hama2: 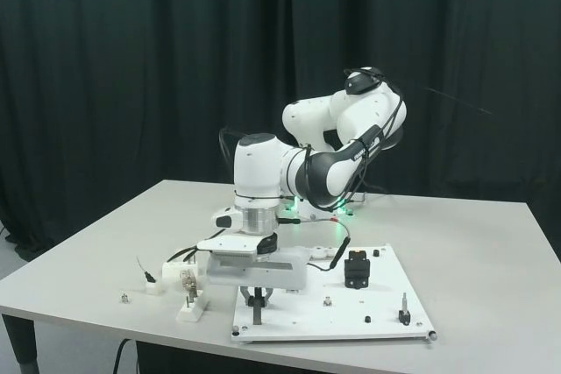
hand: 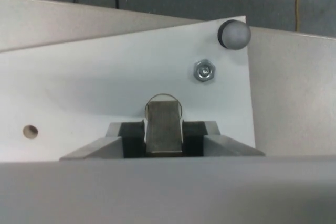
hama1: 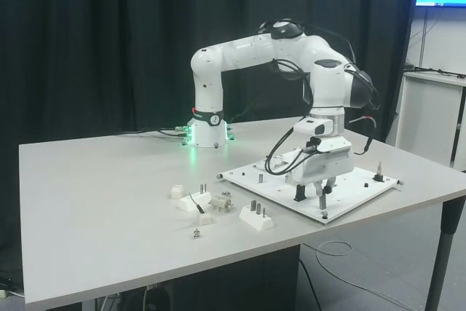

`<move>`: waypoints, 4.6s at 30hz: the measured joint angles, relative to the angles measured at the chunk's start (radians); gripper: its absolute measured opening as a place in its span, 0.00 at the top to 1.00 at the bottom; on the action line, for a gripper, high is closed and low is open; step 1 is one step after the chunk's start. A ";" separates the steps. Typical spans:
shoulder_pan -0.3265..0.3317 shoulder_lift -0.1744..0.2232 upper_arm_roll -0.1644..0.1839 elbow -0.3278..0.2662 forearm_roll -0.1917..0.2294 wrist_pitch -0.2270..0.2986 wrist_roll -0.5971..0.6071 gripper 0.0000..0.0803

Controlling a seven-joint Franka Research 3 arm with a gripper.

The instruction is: Insert square peg 4.

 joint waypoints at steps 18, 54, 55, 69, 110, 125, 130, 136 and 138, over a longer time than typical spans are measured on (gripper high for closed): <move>0.003 0.000 0.001 0.000 0.000 0.008 -0.051 0.82; 0.004 0.008 0.007 0.041 -0.090 0.014 -0.078 0.82; 0.002 0.009 0.007 0.044 -0.093 0.014 -0.076 0.82; -0.040 0.010 0.016 0.105 -0.128 -0.026 -0.029 0.82; -0.149 0.019 0.049 0.280 -0.214 -0.170 0.050 0.82; -0.148 0.021 0.055 0.281 -0.217 -0.157 0.052 0.82; -0.147 0.021 0.058 0.283 -0.217 -0.150 0.053 0.82; -0.146 0.021 0.059 0.286 -0.217 -0.144 0.064 0.61; -0.146 0.021 0.059 0.287 -0.218 -0.142 0.066 0.22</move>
